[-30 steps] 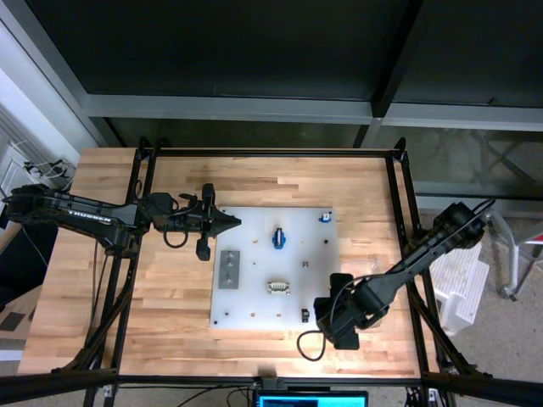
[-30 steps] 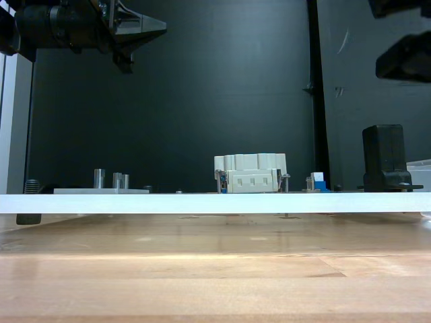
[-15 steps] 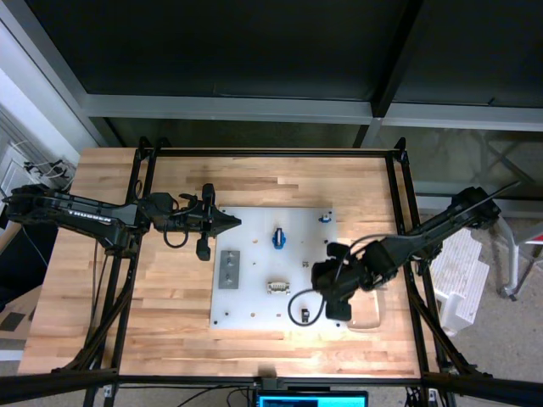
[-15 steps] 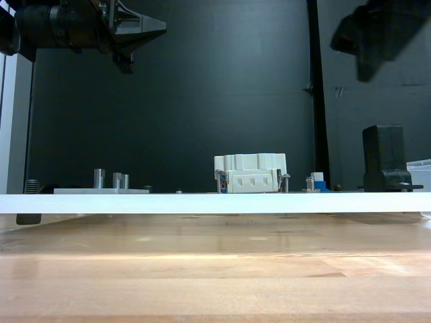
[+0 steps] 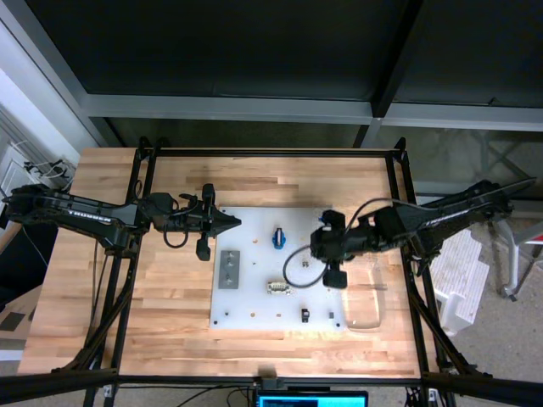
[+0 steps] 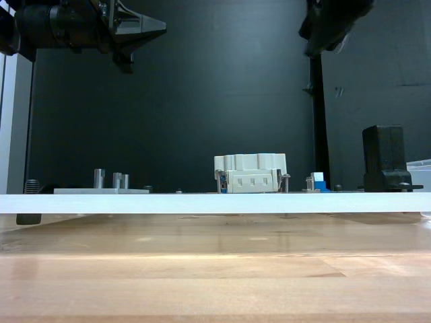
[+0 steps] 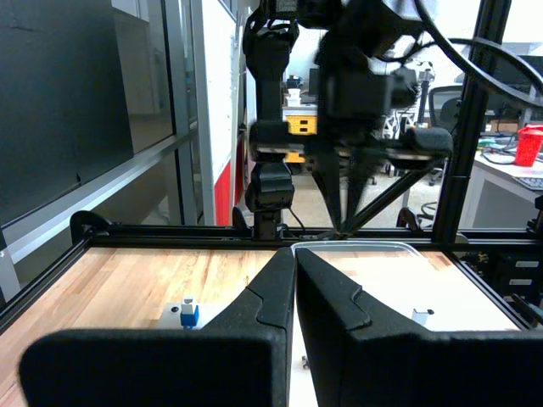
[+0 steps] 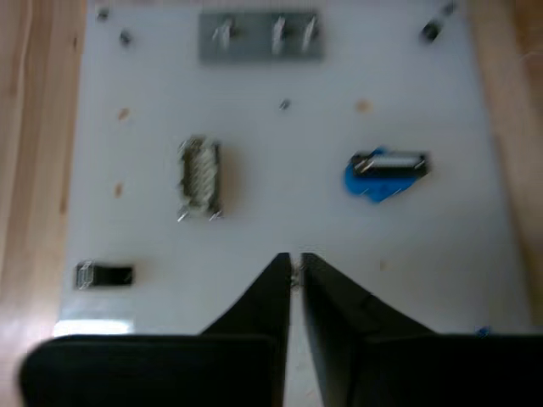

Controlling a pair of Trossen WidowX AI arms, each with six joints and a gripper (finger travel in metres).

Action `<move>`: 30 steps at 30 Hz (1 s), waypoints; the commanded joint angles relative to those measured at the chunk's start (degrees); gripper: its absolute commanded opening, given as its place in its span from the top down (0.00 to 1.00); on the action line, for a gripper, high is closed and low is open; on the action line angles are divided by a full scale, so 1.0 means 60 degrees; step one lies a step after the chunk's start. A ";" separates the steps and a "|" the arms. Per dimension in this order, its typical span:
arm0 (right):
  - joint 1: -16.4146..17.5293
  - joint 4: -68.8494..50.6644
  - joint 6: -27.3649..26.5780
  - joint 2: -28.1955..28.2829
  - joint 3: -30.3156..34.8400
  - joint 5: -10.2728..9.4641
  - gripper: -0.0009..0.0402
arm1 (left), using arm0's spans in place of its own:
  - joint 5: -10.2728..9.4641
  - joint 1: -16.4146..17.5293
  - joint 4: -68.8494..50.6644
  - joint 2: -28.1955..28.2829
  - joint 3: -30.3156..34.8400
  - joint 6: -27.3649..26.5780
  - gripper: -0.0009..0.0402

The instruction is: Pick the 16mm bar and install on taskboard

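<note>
The white taskboard [image 5: 254, 298] lies mid-table and, in the right wrist view, fills the space under the fingers as the taskboard [image 8: 280, 203]. My right gripper [image 5: 316, 246] hovers over its right half, between the blue knob [image 5: 279, 238] and the board's right edge. In the right wrist view the right gripper [image 8: 293, 270] is shut on a tiny grey piece at its tips, which I take for the 16mm bar [image 8: 294, 273]. My left gripper [image 5: 235, 222] hangs shut and holds nothing above the board's far left corner. The left gripper [image 7: 294, 275] shows its fingers pressed together.
On the board sit a grey block [image 5: 229, 268], a silver connector [image 5: 277, 289] and a small black part [image 5: 305, 316]. A clear plastic tray [image 5: 366, 298] lies right of the board. Black frame rails border the table on all sides.
My right arm swung from the near right corner of the board, up and away over the clear tray's side, to the board's right half. The left arm stayed still.
</note>
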 commanded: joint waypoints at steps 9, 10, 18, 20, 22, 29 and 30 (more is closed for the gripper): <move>-0.1231 0.2568 -0.1552 -0.1078 -0.1005 -0.0047 0.98 | 0.0004 0.0000 0.0000 0.0004 0.0000 0.0000 0.98; -0.1311 0.2947 -0.1657 -0.1184 -0.1173 -0.0062 0.98 | 0.0004 0.0004 0.0000 0.0004 0.0000 0.0000 0.98; -0.1923 0.5971 -0.2080 -0.1865 -0.2605 -0.0656 0.98 | 0.0004 0.0000 0.0000 0.0004 0.0000 0.0000 0.98; -0.2000 0.6648 -0.2138 -0.2022 -0.2965 -0.0801 0.98 | 0.0004 0.0004 0.0004 0.0004 0.0000 0.0000 0.98; -0.2058 0.7231 -0.2186 -0.2167 -0.3300 -0.0820 0.98 | 0.0004 0.0000 0.0000 0.0004 0.0000 0.0000 0.98; -0.2113 0.8765 -0.2412 -0.2743 -0.4339 -0.0878 0.98 | 0.0004 0.0004 0.0000 0.0004 0.0000 0.0000 0.98; -0.2116 0.9012 -0.2441 -0.2801 -0.4477 -0.0896 0.98 | 0.0004 0.0004 0.0000 0.0004 0.0000 0.0000 0.98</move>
